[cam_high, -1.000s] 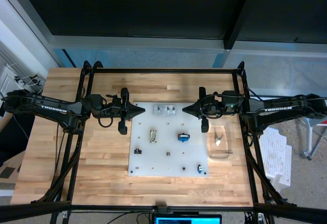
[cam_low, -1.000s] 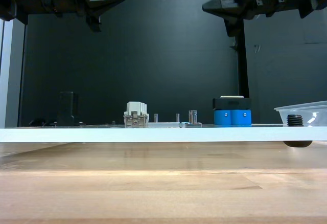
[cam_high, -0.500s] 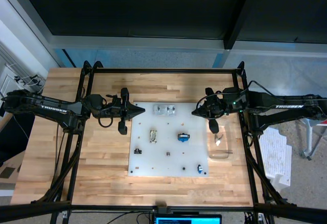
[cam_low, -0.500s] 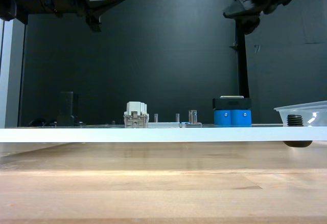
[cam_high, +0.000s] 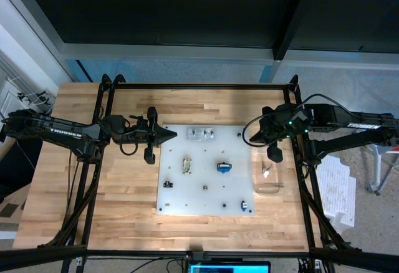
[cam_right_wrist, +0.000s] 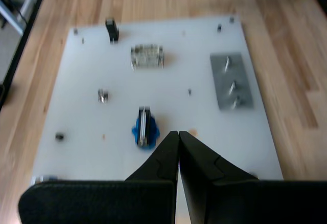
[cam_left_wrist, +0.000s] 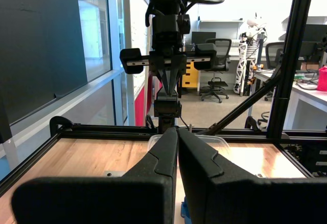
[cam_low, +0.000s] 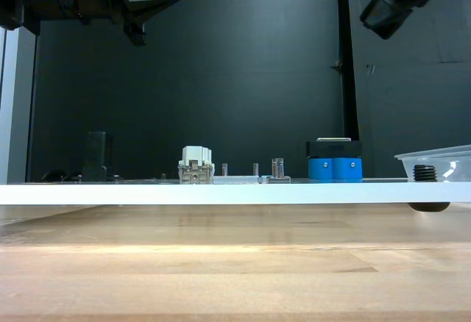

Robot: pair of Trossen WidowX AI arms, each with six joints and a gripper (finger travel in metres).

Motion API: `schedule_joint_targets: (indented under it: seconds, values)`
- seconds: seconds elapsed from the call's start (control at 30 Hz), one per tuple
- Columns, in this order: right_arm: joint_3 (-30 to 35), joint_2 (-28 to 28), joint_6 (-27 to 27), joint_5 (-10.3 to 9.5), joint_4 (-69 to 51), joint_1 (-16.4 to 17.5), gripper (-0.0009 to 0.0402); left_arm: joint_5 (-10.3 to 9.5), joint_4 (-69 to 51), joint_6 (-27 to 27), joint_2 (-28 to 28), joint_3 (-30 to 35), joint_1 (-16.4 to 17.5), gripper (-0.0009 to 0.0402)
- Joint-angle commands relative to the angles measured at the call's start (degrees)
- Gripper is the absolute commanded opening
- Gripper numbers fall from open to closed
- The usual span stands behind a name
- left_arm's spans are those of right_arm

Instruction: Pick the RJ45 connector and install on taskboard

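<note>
**High, low and 2 wrist views of the 2-arm rig.** The taskboard (cam_high: 190, 193), a white square, lies at the centre of the high view on the wooden table (cam_high: 118, 192). It carries 4 fittings that can be told apart:
- a silver plate (cam_high: 202, 134) near its far edge
- a beige fitting (cam_high: 186, 166) left of centre
- a blue fitting (cam_high: 223, 167) right of centre
- a smaller blue fitting (cam_high: 244, 207) near its lower-right corner

The RJ45 connector (cam_high: 266, 173), a small whitish piece, lies inside the clear tray (cam_high: 268, 193). The tray sits just beside the board's right edge, right of centre in the frame. The connector is not on the board, and neither gripper touches it. It cannot be made out in the low view.

The left gripper (cam_high: 173, 134) appears left of centre in the high view, held level, its tips showing over the board's upper-left corner. In the low view it hangs at upper left, well above the board. Its wrist view shows the jaws together with nothing between them.

The right gripper (cam_right_wrist: 178, 133) appears at upper right in the low view, tilted downward and well above the tray. In the high view it is right of centre, near the tray's far end. Its wrist view shows the jaws together and empty, aimed toward the board near the blue fitting.
</note>
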Motion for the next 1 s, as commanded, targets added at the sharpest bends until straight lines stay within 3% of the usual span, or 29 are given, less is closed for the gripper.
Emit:
schedule_joint_targets:
  seconds: [0.03,0.43,0.57,0.83,1.0]
  values:
    - [1.4,-0.4,-0.2,0.07,-5.2,0.3,0.0,0.0,0.0,0.0,0.0,0.0,0.0,0.0]
    - [4.7,-0.7,-0.1,0.94,-21.3,5.8,0.0,0.0,0.0,0.0,0.0,0.0,0.0,0.0]
    - [4.9,-0.7,1.4,3.82,-24.6,8.9,0.0,0.0,0.0,0.0,0.0,0.0,0.0,0.0]
    - [4.7,-0.7,7.1,5.86,-30.6,15.0,0.0,0.0,0.0,0.0,0.0,0.0,0.0,0.0]
    - [4.6,0.4,11.0,10.21,-33.8,20.4,0.0,0.0,0.0,0.0,0.0,0.0,0.0,0.0]
